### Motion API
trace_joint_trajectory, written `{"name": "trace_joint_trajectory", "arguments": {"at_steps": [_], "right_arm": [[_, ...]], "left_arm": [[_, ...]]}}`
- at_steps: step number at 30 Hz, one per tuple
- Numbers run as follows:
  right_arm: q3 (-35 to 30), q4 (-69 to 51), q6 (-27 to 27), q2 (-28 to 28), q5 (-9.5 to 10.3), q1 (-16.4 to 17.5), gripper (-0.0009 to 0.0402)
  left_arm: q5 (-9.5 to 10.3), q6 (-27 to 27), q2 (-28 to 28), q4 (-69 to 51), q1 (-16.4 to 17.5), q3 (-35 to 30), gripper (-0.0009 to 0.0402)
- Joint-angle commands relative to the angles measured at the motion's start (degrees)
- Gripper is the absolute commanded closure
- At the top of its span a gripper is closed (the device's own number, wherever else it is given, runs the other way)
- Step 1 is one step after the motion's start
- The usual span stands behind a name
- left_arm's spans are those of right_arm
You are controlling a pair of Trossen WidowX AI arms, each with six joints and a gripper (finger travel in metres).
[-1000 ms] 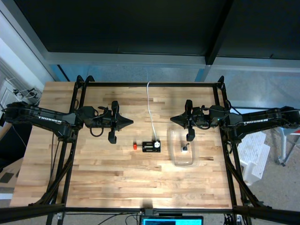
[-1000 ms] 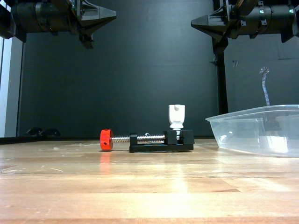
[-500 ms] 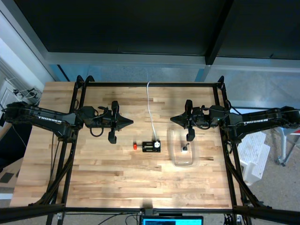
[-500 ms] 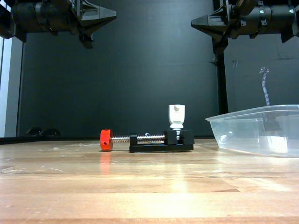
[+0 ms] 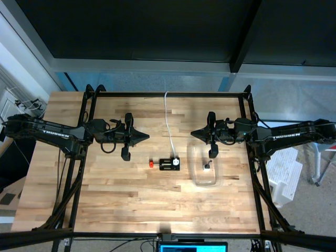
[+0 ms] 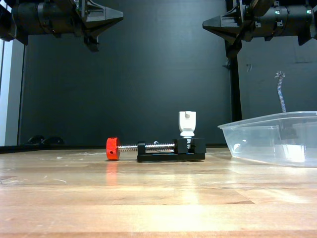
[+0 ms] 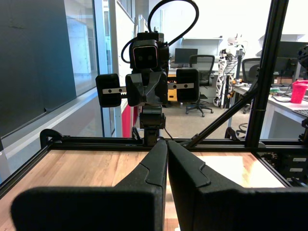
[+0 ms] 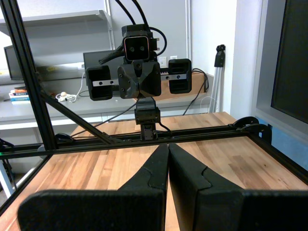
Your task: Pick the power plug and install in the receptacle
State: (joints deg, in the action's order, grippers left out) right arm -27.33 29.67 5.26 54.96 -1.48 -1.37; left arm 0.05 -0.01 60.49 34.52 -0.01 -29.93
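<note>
High view: the left gripper [image 5: 146, 137] and right gripper [image 5: 192, 134] hang above the tabletop [image 5: 131, 199], tips facing inward and well apart. Between them the receptacle [image 5: 176, 162] sits in its black clamp frame [image 5: 167, 164] with a red-orange knob [image 5: 150, 164], and a white cable [image 5: 169, 123] runs away from it. The power plug [image 5: 208, 166] lies inside the clear tray [image 5: 195, 180], below the right gripper. Low view: both grippers are high above the tabletop; the receptacle stands upright in the clamp, its face upward, and the plug shows only dimly through the tray wall. Left wrist view: the left gripper [image 7: 167, 143] has its fingers pressed together on nothing. Right wrist view: the right gripper [image 8: 168, 145] is likewise closed and empty. Handling, as a judgement: the plug looks light and rigid, probably smooth plastic, so it may slip or twist in a loose pinch. It is best taken across the flat sides of its body, from above — the tray wall blocks a sideways approach.
</note>
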Motion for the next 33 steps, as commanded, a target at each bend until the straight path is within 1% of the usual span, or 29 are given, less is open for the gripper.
{"name": "trace_joint_trajectory", "arguments": {"at_steps": [1,18,19,20,21,23,26,28,31,33], "right_arm": [[0.0,0.0,0.0,0.0,0.0,0.0,0.0393],[0.0,-0.1,0.5,0.0,0.13,0.0,0.0393],[0.0,-1.3,0.4,0.0,1.2,0.0,0.0393],[-0.1,-2.1,-0.2,-0.6,3.5,0.0,0.0393],[-0.4,-2.8,-0.5,-0.9,4.81,0.0,0.0393],[-1.5,-6.3,-0.6,-1.6,5.14,0.1,0.0393],[-4.1,-14.4,-1.0,-3.3,5.01,0.7,0.0393],[-6.1,-20.9,-1.4,-4.5,3.85,0.8,0.0393],[-9.1,-30.7,-1.5,-5.8,3.67,0.8,0.0393],[-11.3,-37.1,-1.5,-6.1,2.56,1.0,0.0393]], "left_arm": [[-0.02,0.0,0.0,0.0,0.0,0.0,0.0393],[-0.02,0.0,0.0,0.0,0.0,0.0,0.0393],[-0.02,0.0,0.0,0.0,0.0,0.0,0.0393],[-0.02,0.0,0.0,0.0,0.0,0.0,0.0393],[-0.02,0.0,0.0,0.0,0.0,0.0,0.0393],[-0.02,0.0,0.0,0.0,0.0,0.0,0.0393],[-0.02,0.0,0.0,0.0,0.0,0.0,0.0393],[-0.02,0.0,0.0,0.0,0.0,0.0,0.0393],[-0.02,0.0,0.0,0.0,0.0,0.0,0.0393],[-0.02,0.0,0.0,0.0,0.0,0.0,0.0393]]}}
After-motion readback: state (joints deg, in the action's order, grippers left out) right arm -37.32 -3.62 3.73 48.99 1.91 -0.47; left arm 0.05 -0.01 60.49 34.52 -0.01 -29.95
